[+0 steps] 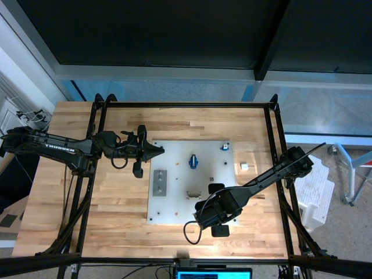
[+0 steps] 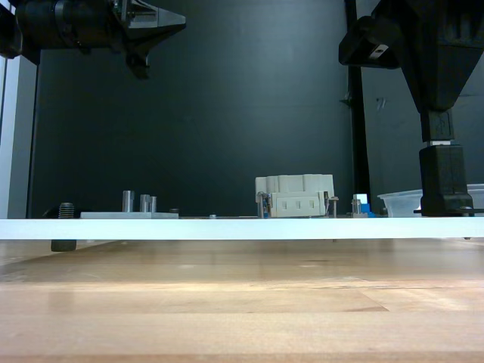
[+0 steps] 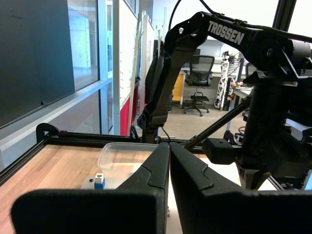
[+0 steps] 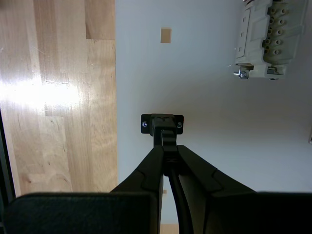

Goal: Pick the USB connector and install on taskboard

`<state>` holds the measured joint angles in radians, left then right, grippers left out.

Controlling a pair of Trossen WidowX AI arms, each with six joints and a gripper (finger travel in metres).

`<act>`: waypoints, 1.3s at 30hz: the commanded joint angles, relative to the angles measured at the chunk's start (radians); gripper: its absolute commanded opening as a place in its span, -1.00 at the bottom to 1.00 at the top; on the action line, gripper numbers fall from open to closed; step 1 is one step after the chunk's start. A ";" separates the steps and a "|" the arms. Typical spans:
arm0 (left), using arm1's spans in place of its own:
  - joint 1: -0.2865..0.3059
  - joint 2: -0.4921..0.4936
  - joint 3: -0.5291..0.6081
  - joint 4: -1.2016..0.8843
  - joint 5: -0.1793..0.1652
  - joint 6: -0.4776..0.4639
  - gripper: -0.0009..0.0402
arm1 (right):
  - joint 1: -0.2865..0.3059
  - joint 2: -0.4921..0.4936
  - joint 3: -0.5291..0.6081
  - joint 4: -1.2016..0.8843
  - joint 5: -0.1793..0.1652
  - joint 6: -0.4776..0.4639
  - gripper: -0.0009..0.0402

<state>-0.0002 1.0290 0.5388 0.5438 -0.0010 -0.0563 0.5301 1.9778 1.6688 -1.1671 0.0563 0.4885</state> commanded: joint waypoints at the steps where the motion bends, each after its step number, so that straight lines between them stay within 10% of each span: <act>1: 0.000 0.000 0.000 0.000 0.000 0.000 -0.96 | 0.001 0.008 -0.004 -0.009 -0.006 0.001 -0.96; 39: 0.000 0.000 0.000 0.000 0.000 0.000 -0.96 | 0.016 -0.020 0.004 0.010 -0.004 0.006 -0.70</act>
<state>-0.0002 1.0290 0.5388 0.5438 -0.0013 -0.0566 0.5453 1.9709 1.6672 -1.1610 0.0429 0.4931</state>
